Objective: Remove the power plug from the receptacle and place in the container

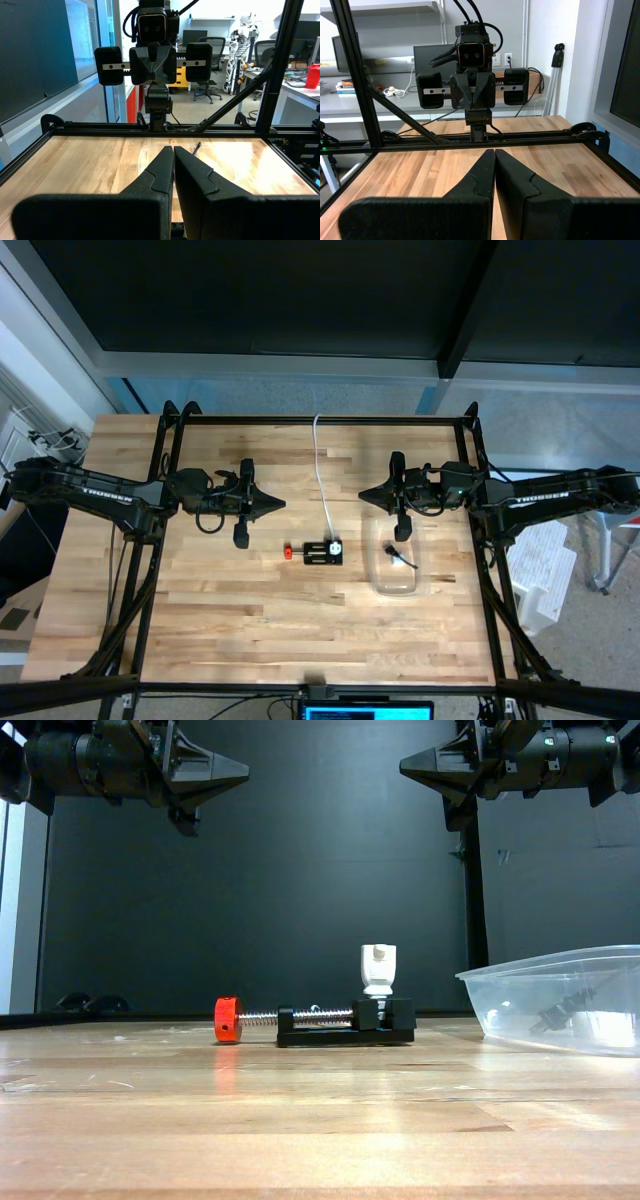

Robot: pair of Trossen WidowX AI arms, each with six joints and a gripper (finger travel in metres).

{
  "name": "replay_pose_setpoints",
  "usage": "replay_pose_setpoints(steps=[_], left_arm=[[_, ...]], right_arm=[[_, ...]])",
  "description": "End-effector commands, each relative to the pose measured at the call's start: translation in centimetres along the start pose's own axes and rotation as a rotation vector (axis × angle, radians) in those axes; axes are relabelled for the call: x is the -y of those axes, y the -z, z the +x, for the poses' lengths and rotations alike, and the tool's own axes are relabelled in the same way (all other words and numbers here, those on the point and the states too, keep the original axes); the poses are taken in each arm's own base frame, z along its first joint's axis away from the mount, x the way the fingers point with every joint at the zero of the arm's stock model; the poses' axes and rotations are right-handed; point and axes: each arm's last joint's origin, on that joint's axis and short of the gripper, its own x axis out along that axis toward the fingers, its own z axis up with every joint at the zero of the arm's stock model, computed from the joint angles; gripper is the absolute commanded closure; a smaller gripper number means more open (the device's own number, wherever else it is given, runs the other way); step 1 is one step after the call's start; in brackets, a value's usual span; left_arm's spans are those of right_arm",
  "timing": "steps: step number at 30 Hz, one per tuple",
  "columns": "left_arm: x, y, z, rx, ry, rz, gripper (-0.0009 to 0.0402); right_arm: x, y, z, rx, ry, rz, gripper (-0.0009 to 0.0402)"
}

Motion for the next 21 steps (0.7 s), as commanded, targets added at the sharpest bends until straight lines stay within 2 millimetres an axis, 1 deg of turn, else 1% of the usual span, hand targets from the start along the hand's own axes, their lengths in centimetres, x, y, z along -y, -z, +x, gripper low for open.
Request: replay_pose_setpoints(steps=[1, 21], left_arm=[[0.00, 0.00, 0.01, 0.000, 0.000, 0.000, 0.0393], [0.00, 0.00, 0.01, 0.000, 0.000, 0.000, 0.0393]], right_arm=[[0.00, -0.01, 0.01, 0.000, 0.000, 0.000, 0.0393], [0.01, 0.19, 0.01, -0.021, 0.002, 0.001, 0.0393]])
